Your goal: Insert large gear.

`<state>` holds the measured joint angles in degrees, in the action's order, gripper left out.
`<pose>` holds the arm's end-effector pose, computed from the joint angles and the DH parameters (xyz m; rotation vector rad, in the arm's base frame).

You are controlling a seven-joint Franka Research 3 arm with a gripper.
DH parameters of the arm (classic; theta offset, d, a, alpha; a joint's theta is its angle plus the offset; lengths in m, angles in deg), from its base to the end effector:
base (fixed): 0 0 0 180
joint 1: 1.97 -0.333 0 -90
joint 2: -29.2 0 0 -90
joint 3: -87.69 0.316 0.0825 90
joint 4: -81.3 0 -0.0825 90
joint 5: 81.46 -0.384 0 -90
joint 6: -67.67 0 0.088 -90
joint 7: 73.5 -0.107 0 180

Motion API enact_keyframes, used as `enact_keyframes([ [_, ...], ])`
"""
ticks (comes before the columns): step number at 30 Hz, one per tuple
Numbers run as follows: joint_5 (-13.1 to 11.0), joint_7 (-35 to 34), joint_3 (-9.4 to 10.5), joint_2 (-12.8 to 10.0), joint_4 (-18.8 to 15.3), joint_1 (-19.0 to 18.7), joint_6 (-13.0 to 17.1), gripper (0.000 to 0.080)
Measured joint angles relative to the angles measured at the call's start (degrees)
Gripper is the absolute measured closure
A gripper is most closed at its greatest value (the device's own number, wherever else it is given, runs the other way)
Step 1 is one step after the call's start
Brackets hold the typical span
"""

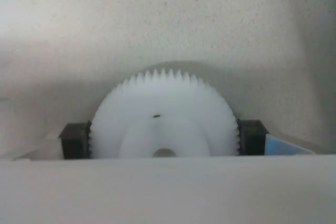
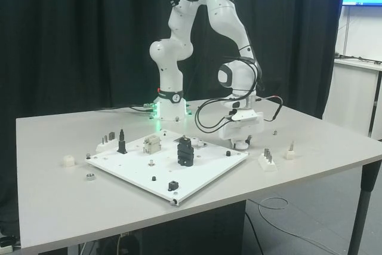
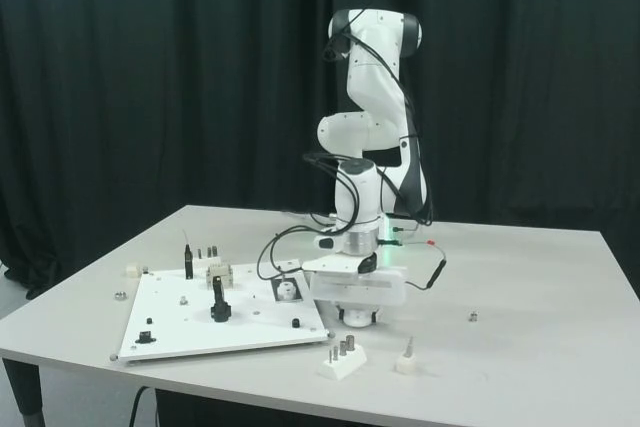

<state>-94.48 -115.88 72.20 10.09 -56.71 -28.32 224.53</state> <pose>0.4893 0.0786 0.1820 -2.9177 1.1384 -0.0201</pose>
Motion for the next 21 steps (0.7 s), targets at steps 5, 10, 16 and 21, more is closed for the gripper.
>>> enact_keyframes([
  [5, 0.1, 0.5, -0.03, 0.8, 0.0, 0.0, -0.8, 0.0207],
  [10, 0.1, 1.0, -0.04, 1.4, 0.1, 0.2, -1.4, 0.0207],
  [16, 0.2, 1.8, -0.06, 2.0, 0.1, 0.4, -2.1, 0.0209],
  [21, 0.2, 3.6, -0.25, 2.5, 0.1, 0.6, -2.9, 0.0209],
])
